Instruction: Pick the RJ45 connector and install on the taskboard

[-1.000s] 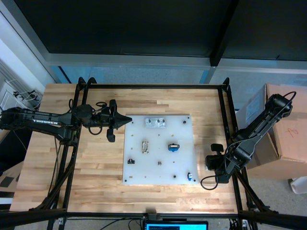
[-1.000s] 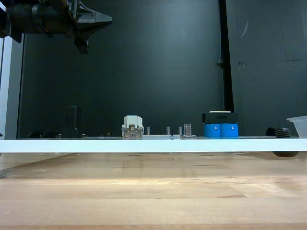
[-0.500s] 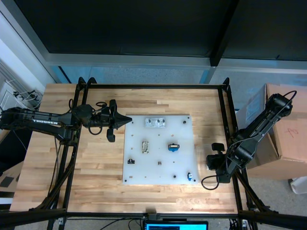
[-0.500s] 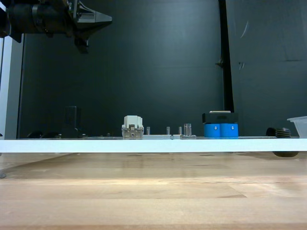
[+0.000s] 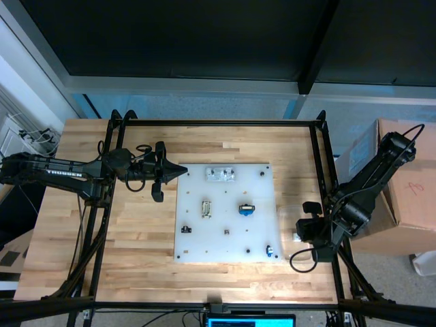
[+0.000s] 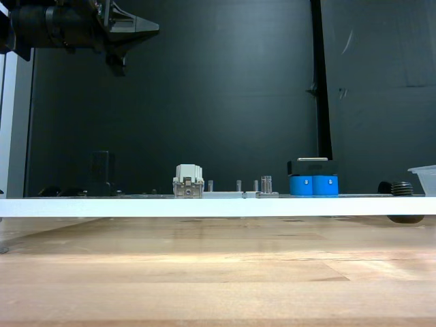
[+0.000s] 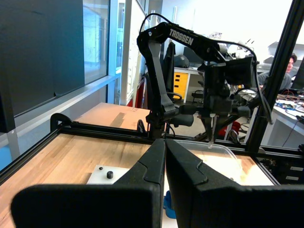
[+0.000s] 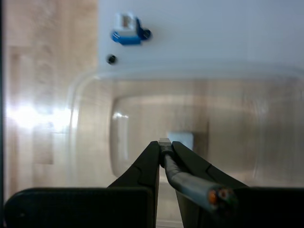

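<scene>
Right claw [image 8: 164, 144] clenched on RJ45 [image 8: 165, 141], cable trailing back, over clear bin [image 8: 90, 118] at board's [image 5: 197, 248] 4 o'clock. My left claw [image 5: 178, 171] pressed shut, hovers high at board's 10 o'clock.

Even light on a bright board, dark surroundings, soft close-ups

In the high view the white taskboard [image 5: 225, 242] is evenly lit from overhead and stands out bright against a dim, near-black backdrop. The low view shows the table [image 6: 218, 286] wood blurred at its near edge, before dark panels. In the left wrist view the closed left gripper [image 7: 165, 140] is a dark, unfocused silhouette against a bright, daylit room. In the right wrist view a white glare patch washes out the wood, and the right gripper [image 8: 164, 145], pinching the RJ45 connector [image 8: 165, 141], blurs nearest the lens.
</scene>
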You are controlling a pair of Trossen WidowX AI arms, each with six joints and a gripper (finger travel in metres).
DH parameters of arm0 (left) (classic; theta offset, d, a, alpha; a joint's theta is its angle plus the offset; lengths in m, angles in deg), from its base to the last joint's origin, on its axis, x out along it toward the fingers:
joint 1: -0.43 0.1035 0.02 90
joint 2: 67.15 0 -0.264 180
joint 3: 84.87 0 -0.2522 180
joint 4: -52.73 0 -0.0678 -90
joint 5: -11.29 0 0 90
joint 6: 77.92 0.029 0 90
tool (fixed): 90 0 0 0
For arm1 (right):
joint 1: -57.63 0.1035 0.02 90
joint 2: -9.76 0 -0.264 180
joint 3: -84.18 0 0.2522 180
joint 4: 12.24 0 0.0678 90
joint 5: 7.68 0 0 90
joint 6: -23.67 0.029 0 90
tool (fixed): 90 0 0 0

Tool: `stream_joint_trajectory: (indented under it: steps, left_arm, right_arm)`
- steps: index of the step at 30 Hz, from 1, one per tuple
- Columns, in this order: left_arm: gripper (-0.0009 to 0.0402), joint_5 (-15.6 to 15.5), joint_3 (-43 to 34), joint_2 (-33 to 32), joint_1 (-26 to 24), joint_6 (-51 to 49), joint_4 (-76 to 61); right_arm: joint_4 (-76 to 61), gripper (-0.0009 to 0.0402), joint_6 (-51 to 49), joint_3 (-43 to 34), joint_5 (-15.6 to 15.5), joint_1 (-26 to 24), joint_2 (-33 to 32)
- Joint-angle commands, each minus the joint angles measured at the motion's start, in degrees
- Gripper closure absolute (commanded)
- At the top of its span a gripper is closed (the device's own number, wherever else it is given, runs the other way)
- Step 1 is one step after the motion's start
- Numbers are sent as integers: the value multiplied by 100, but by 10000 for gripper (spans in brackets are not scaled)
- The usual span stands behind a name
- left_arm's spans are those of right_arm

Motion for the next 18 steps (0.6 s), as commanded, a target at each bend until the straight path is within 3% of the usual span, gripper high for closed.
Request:
stream_joint_trajectory:
  steps: [1,8,18]
  left_arm:
    - [393,0,0,0,2,2,0]
    - [393,0,0,-2,2,2,0]
    - [393,0,0,0,2,2,0]
  right_arm:
    - [9,393,-2,-199,7,-2,-2]
    - [15,393,68,-605,262,-39,-227]
    - [162,393,-39,-1141,247,-597,-986]
